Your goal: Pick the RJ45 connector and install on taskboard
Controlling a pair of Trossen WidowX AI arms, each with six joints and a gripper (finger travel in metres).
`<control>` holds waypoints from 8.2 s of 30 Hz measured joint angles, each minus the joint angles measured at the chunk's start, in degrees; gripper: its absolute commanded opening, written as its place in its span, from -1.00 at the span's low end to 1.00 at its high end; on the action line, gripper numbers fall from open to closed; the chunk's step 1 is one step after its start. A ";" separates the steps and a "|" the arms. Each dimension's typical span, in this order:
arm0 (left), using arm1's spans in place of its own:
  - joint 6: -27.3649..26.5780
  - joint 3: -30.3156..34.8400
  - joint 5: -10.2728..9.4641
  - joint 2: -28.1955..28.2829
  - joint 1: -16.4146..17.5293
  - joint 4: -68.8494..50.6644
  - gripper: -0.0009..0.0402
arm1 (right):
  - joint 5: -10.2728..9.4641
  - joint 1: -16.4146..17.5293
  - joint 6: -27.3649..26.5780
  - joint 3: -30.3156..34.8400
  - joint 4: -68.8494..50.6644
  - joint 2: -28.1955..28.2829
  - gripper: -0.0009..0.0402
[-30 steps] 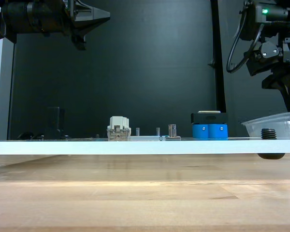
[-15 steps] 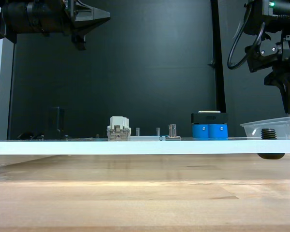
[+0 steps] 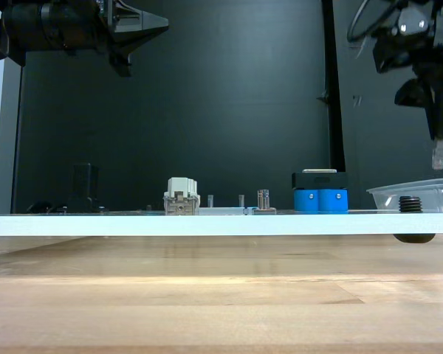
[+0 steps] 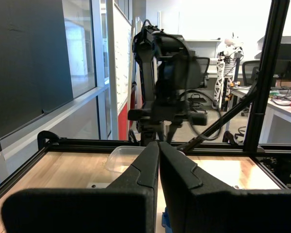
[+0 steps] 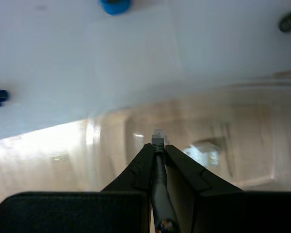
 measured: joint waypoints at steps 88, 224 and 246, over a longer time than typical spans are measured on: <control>0.00 0.02 0.00 0.00 0.00 -0.02 -0.96 | -3.96 19.04 10.49 25.09 2.49 32.22 -0.96; 0.00 0.00 0.02 0.00 0.00 0.00 -0.96 | -2.62 -15.63 -26.03 21.88 18.40 11.32 -0.95; 0.00 0.02 0.02 0.00 0.00 -0.02 -0.96 | -7.43 -21.27 -26.51 0.02 60.19 0.15 -0.96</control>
